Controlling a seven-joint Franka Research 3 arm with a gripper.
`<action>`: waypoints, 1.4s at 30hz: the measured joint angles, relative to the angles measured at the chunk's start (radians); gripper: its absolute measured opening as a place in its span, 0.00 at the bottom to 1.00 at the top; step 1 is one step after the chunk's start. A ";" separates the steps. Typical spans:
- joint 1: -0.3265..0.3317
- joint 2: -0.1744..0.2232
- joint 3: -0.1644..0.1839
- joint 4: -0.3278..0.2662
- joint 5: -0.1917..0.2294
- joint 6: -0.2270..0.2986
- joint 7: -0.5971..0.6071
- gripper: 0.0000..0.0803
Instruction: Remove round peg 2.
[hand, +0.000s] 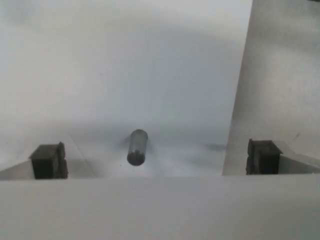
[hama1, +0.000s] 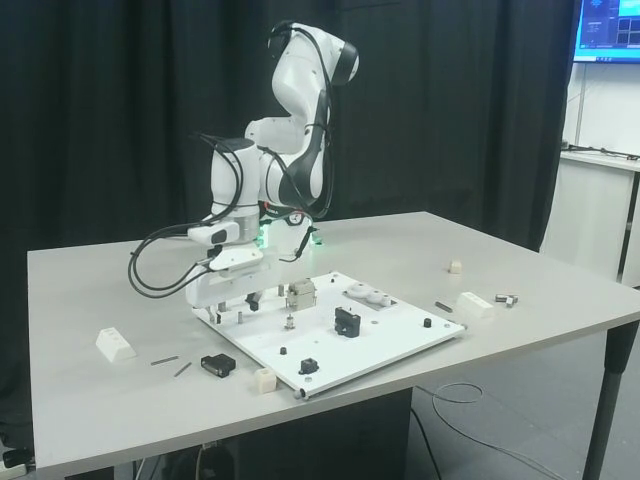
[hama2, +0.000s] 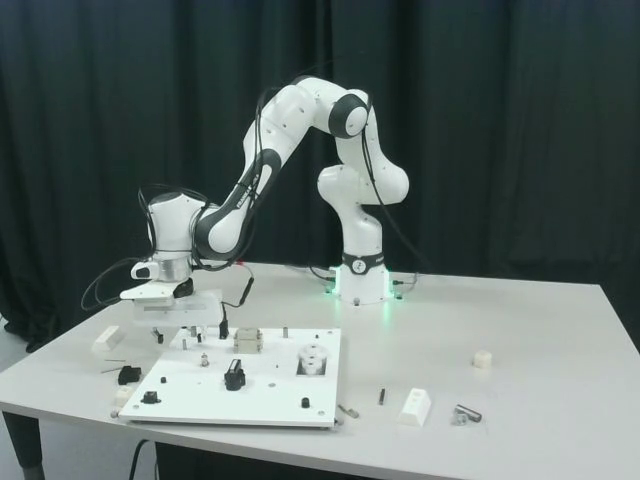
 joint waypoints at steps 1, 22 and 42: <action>0.000 0.000 0.000 -0.002 0.000 0.001 0.000 1.00; 0.008 -0.001 0.001 -0.026 0.000 0.023 -0.002 1.00; 0.019 -0.001 0.003 -0.034 0.000 0.042 -0.008 0.16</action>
